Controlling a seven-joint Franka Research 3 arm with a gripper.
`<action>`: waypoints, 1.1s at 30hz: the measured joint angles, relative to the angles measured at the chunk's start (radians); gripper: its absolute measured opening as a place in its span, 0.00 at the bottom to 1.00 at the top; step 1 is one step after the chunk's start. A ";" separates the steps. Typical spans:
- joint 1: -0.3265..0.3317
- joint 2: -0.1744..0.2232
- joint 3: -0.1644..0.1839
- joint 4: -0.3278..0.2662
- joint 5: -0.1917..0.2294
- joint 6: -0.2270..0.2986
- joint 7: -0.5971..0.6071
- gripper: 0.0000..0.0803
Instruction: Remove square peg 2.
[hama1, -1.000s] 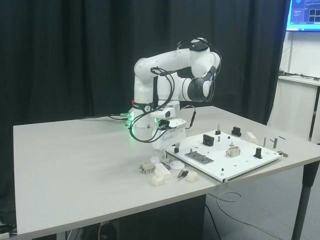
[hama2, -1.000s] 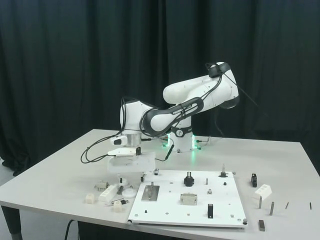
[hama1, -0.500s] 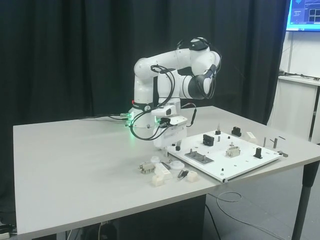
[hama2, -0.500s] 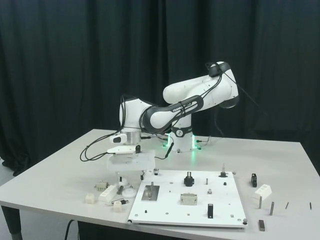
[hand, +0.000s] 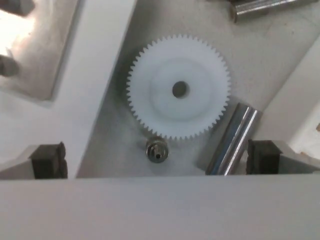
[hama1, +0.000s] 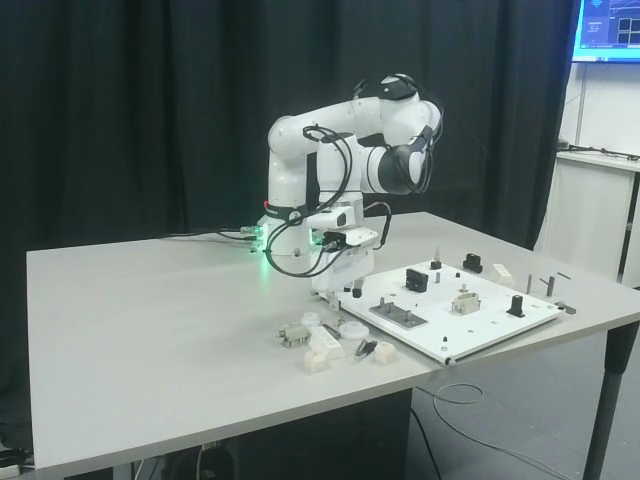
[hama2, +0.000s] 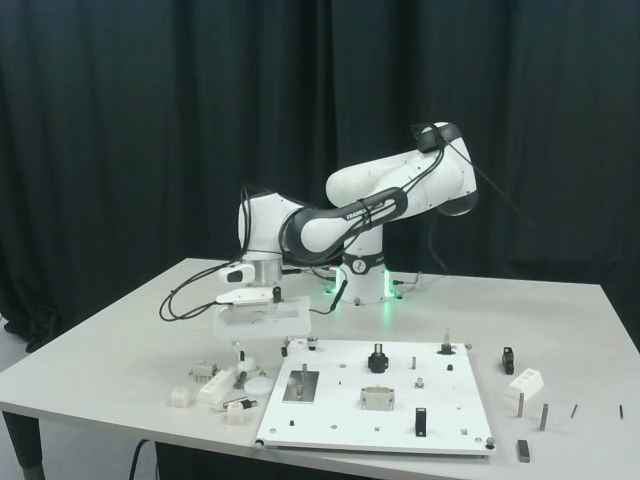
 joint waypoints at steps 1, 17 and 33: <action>0.000 0.000 0.000 0.001 0.000 0.000 -0.003 1.00; 0.000 0.001 -0.007 0.008 0.000 -0.033 0.074 1.00; 0.099 0.006 -0.022 0.068 -0.003 -0.116 0.311 1.00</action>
